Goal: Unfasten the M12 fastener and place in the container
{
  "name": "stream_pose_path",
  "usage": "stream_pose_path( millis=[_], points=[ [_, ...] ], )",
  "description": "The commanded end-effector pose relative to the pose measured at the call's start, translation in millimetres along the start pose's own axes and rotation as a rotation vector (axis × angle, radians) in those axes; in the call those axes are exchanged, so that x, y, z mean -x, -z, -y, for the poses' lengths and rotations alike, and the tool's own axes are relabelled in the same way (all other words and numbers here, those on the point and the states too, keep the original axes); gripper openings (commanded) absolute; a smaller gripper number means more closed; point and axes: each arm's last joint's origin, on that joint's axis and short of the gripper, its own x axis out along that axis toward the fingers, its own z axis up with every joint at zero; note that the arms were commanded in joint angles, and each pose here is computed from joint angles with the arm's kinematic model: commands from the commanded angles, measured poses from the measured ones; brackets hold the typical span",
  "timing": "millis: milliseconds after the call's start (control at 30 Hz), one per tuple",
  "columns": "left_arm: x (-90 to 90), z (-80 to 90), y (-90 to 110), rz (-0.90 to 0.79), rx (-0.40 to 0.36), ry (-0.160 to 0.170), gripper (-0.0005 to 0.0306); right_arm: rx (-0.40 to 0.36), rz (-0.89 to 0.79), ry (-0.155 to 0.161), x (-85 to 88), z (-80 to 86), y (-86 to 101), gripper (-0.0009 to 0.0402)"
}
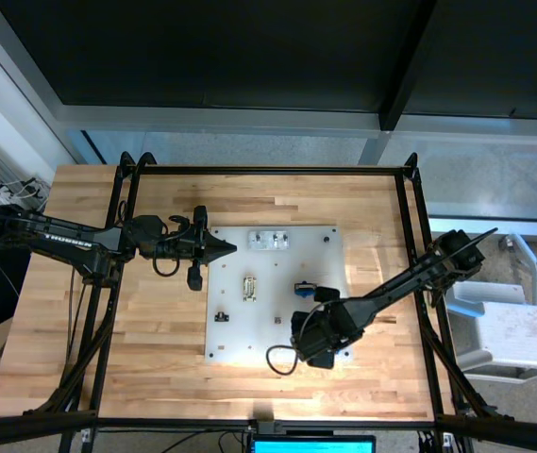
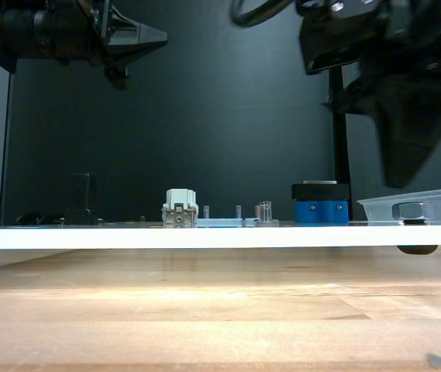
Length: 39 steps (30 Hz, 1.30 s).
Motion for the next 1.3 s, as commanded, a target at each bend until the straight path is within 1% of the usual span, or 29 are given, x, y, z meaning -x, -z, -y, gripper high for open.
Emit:
stream_pose_path(
  millis=[33,100,233,333,367,467,667,733,1033,1300],
  points=[
    [-0.1,0.0,0,0.0,0.0,0.0,0.0,-0.002,-0.037,-0.077,2.9,-1.1,0.5,0.0],
    [-0.1,0.0,0,0.0,0.0,0.0,0.0,0.001,-0.068,-0.144,4.6,-3.7,0.2,0.0],
    [-0.1,-0.1,0,0.0,0.0,0.0,0.0,0.0,-0.091,-0.249,10.1,-8.7,-3.2,0.0],
    [-0.1,0.0,0,0.0,0.0,0.0,0.0,-0.002,-0.064,-0.269,12.8,-10.9,-6.6,0.0],
    [-0.1,-0.1,0,0.0,0.0,0.0,0.0,-0.002,-0.059,-0.272,12.7,-11.5,-6.9,0.0],
    [-0.1,0.0,0,0.0,0.0,0.0,0.0,0.001,-0.063,-0.27,6.8,-14.3,-7.8,0.0],
    [-0.1,-0.1,0,0.0,0.0,0.0,0.0,0.014,-0.061,-0.274,-9.2,-22.0,-11.1,0.0],
    [-0.1,0.0,0,0.0,0.0,0.0,0.0,0.023,-0.055,-0.277,-10.5,-22.9,-11.8,0.0],
    [-0.1,0.0,0,0.0,0.0,0.0,0.0,0.034,-0.065,-0.263,-16.7,-23.1,-10.8,0.0],
    [-0.1,-0.1,0,0.0,0.0,0.0,0.0,0.034,-0.08,-0.229,-17.3,-20.9,-8.5,0.0]
  ],
)
